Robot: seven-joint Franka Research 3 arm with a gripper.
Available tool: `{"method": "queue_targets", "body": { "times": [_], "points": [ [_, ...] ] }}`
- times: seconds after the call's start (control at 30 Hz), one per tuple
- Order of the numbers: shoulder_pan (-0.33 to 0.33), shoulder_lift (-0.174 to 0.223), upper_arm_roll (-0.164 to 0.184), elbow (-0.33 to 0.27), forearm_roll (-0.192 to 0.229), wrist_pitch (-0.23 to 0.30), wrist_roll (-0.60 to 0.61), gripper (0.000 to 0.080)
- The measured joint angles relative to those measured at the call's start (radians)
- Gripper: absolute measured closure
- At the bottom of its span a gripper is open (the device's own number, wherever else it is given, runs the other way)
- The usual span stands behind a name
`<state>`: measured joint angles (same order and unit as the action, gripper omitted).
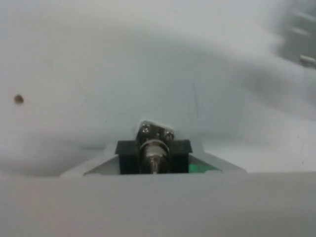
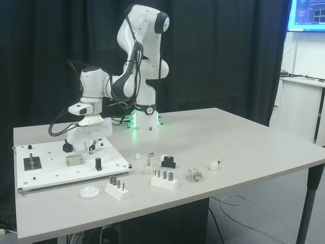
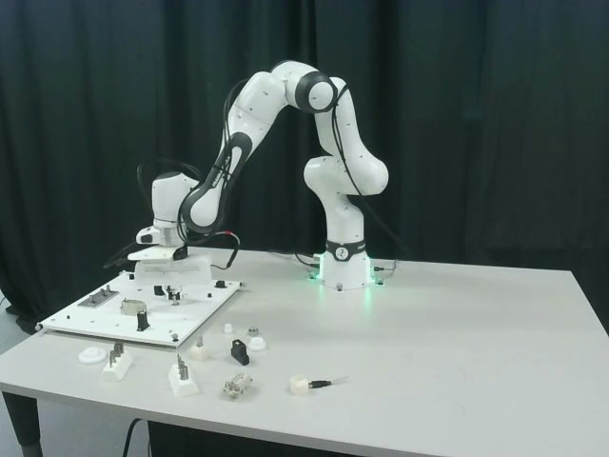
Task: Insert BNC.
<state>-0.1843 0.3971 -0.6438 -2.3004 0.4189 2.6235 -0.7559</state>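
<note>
The wrist view shows a metal BNC connector (image 1: 154, 150) pinched between two black fingertips (image 1: 127, 155), so my gripper (image 1: 154, 157) is shut on it. White board surface fills the view behind the connector. From the first room view, the gripper (image 2: 90, 145) hangs low over the back part of the white assembly board (image 2: 71, 175), with the connector just above the board. The second room view has the gripper (image 3: 172, 286) over the same board (image 3: 95, 324). I cannot tell whether the connector touches a socket.
On the board stand a black upright part (image 2: 97, 163), a metal block (image 2: 73, 160) and a post (image 2: 31, 161). In front of it lie a white gear (image 2: 89, 192), two white peg blocks (image 2: 118, 189) (image 2: 163, 179), a black part (image 2: 168, 162) and a small metal connector (image 2: 195, 174).
</note>
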Motion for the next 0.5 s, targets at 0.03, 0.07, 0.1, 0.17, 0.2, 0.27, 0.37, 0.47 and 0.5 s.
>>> {"method": "queue_targets", "body": {
  "times": [0.03,0.07,0.1,0.17,0.2,0.27,0.37,0.47,0.5],
  "points": [
    [0.001,-0.001,0.0,-0.003,0.0,0.005,-0.021,0.0682],
    [0.002,-0.002,0.0,-0.005,0.0,0.01,-0.042,0.0682],
    [0.003,-0.002,0.0,-0.007,0.0,0.014,-0.059,0.0682],
    [0.005,-0.003,0.0,-0.011,0.001,0.021,-0.095,0.0682],
    [0.006,-0.004,0.0,-0.013,0.001,0.024,-0.107,0.0682],
    [0.007,-0.006,0.0,-0.017,0.001,0.032,-0.131,0.0682],
    [0.009,-0.009,0.0,-0.024,0.001,0.043,-0.162,0.0682],
    [0.01,-0.011,0.0,-0.027,0.001,0.049,-0.195,0.0682],
    [0.01,-0.011,0.0,-0.028,0.002,0.05,-0.205,0.0682]
  ]
}}
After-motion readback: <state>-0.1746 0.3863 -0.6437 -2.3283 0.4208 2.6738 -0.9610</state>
